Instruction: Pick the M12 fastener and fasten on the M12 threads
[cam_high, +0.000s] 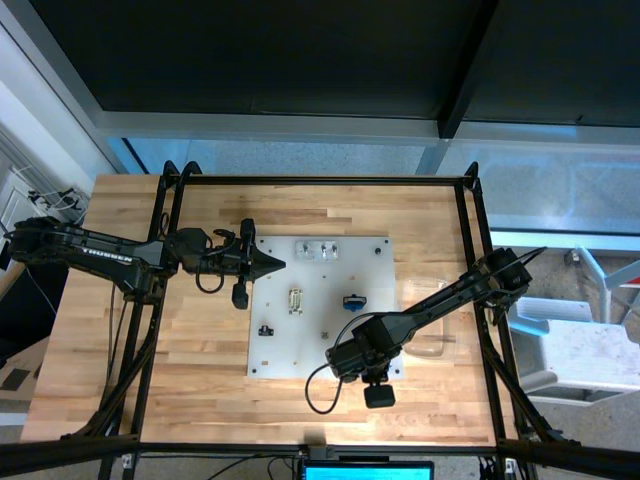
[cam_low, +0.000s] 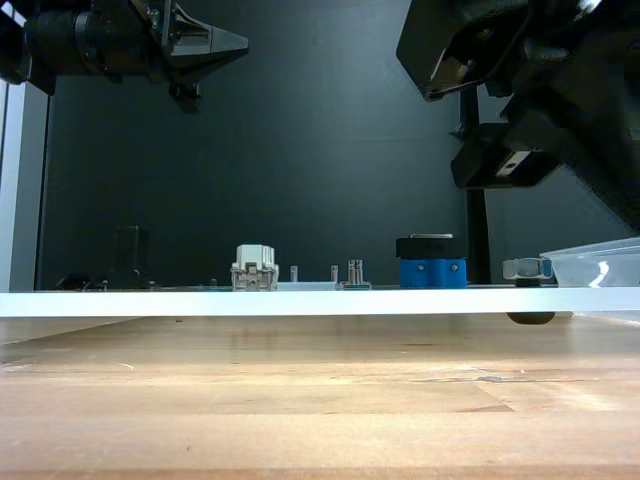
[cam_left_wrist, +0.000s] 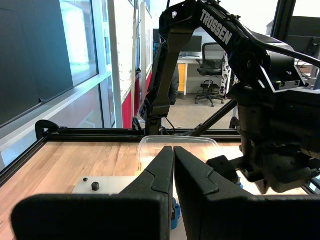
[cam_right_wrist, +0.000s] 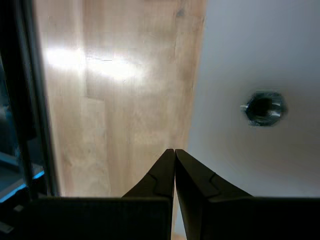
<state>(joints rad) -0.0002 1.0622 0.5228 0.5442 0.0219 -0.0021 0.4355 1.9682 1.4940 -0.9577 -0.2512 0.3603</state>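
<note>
Right gripper (cam_right_wrist: 174, 151) pinched together, empty, over the board (cam_right_wrist: 260, 50) edge. M12 fastener (cam_low: 527, 268) sits on its stud (cam_right_wrist: 263, 106) close by (ribs hidden). Left gripper (cam_left_wrist: 173, 149) closed too, raised far-left. Risk: nut possibly cross-threaded or loose, so a nudge could unseat it.

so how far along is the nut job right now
Done, it seems: the small silver hexagonal nut sits low on the white board, the dark threaded stud showing in its hole. In hand: nothing; the right tool is shut and empty above the board's near edge; the left tool is shut, parked high over the board's left side. Left: probably only checking tightness and pulling back.
</note>
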